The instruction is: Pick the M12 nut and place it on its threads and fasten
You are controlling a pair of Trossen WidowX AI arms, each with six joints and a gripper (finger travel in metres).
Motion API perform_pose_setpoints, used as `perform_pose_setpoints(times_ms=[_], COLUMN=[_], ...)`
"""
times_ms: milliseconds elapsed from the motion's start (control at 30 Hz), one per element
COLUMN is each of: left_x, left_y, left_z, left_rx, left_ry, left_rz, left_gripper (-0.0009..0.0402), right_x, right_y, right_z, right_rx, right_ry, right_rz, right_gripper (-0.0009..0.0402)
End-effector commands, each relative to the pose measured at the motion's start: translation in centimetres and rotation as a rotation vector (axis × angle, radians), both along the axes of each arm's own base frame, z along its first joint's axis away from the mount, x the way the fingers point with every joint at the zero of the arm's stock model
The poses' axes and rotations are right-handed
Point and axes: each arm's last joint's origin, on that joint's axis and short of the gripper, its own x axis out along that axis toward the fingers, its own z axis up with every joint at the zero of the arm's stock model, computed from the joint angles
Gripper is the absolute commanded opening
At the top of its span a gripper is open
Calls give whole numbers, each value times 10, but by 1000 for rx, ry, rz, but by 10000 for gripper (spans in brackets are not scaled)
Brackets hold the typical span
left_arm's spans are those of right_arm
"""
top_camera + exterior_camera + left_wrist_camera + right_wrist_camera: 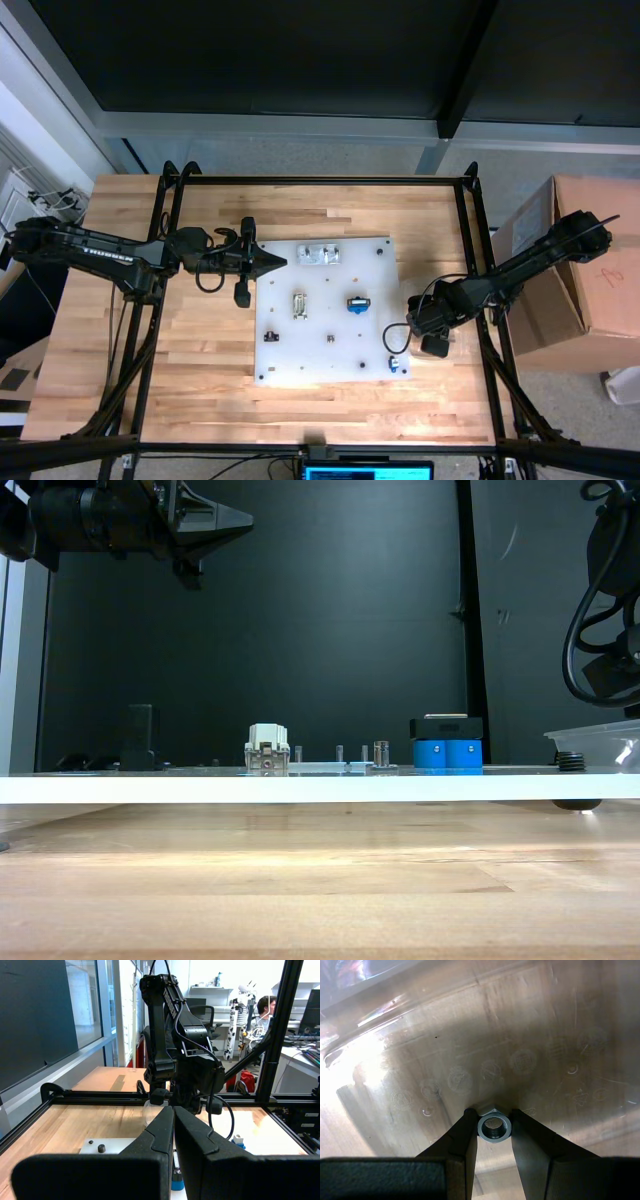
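Observation:
The small silver nut [494,1128] sits between the two black fingers of my right gripper [494,1132], which touch it on both sides, over the floor of the clear tray [520,1050]. Whether the nut rests on that floor or hangs just above it, I cannot tell. In the high view the right gripper [408,338] reaches down just off the white board's [300,350] right edge. The black ribbed stud [571,763] stands bare in front of the tray [600,742]. My left gripper [272,263] hovers high over the board's left edge, fingers [165,1125] pressed together and holding nothing.
On the board stand a blue-and-black block [446,742], a white connector [267,750], a silver post [381,752] and a clear fixture [320,255]. A cardboard box [580,260] sits beyond the table's right side. The black frame rails [320,181] surround the table.

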Motion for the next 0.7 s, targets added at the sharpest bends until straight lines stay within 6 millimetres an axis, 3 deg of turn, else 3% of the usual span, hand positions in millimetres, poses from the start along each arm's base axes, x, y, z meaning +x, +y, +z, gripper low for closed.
perform_pose_setpoints(times_ms=[33,333,533,700], left_x=[0,0,0,0], left_y=[0,0,0,0], left_z=[0,0,0,0], left_rx=[0,0,0,0], left_ry=[0,0,0,0], left_rz=[0,0,0,0], left_gripper=[0,0,0,0], right_x=[2,9,19,27], right_y=[2,8,14,27], right_z=[1,25,53,73], right_rx=[17,47,39,17], right_ry=[-15,-32,-69,-91], right_rz=[36,351,678,1067], right_gripper=[0,7,0,0])
